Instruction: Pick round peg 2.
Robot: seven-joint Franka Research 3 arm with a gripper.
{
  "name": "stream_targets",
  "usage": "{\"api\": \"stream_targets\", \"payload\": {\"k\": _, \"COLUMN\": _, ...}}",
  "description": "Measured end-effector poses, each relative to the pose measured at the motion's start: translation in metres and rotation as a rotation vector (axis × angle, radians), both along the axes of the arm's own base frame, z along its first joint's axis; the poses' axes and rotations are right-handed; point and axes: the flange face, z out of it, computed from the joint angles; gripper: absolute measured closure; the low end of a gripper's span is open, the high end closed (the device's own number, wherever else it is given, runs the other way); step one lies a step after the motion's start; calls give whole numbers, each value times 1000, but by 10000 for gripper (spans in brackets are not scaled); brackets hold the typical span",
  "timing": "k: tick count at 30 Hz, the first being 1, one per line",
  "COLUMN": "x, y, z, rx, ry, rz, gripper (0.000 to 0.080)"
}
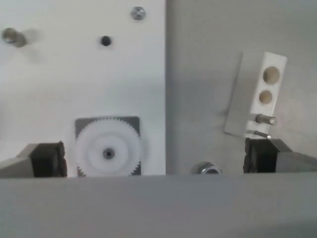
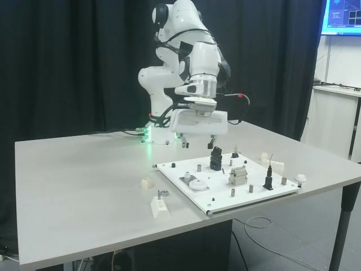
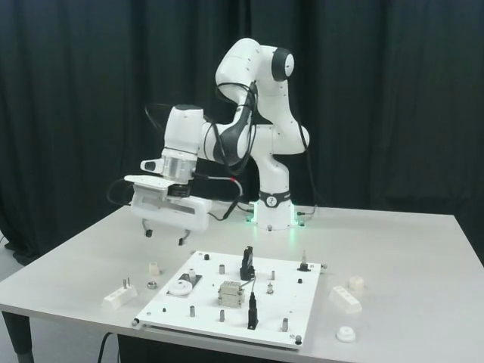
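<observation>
Black fingertip pads frame the wrist view, and the gripper (image 1: 154, 158) hangs with its jaws spread wide and nothing between them, high above the grey table (image 1: 208, 59).

Under it, toward the left pad, a white gear (image 1: 108, 152) sits on its grey square at the edge of the white assembly board (image 1: 74, 79).

By the right pad, at about 3 o'clock from the gear, a white peg holder block (image 1: 267, 94) lies off the board. It shows two empty holes and two metal pegs. The thicker one, probably round peg 2 (image 1: 266, 119), stands just beside a thinner pin (image 1: 261, 133).

To do this step well, I would centre the jaws over that thicker peg, turn them so the pads miss the thin pin, then descend straight. A steel nut (image 1: 207, 169) lies near the path.
</observation>
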Motion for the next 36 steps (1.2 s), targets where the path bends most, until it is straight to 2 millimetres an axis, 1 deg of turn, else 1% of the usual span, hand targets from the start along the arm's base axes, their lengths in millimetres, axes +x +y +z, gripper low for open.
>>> {"api": "stream_targets", "payload": {"k": 10, "x": -3, "y": -28, "z": -20, "rx": 32, "ry": 24, "rz": -25, "gripper": 3}}
{"api": "stream_targets", "payload": {"k": 19, "x": -8, "y": -55, "z": -39, "rx": 44, "ry": 87, "rz": 39, "gripper": 3}}
{"api": "stream_targets", "payload": {"k": 24, "x": -7, "y": -66, "z": -48, "rx": 68, "ry": 106, "rz": 14, "gripper": 3}}
{"api": "stream_targets", "payload": {"k": 28, "x": -3, "y": -76, "z": -51, "rx": 95, "ry": 102, "rz": -31, "gripper": 3}}
{"api": "stream_targets", "payload": {"k": 36, "x": 7, "y": -101, "z": -47, "rx": 119, "ry": 91, "rz": -142, "gripper": 3}}
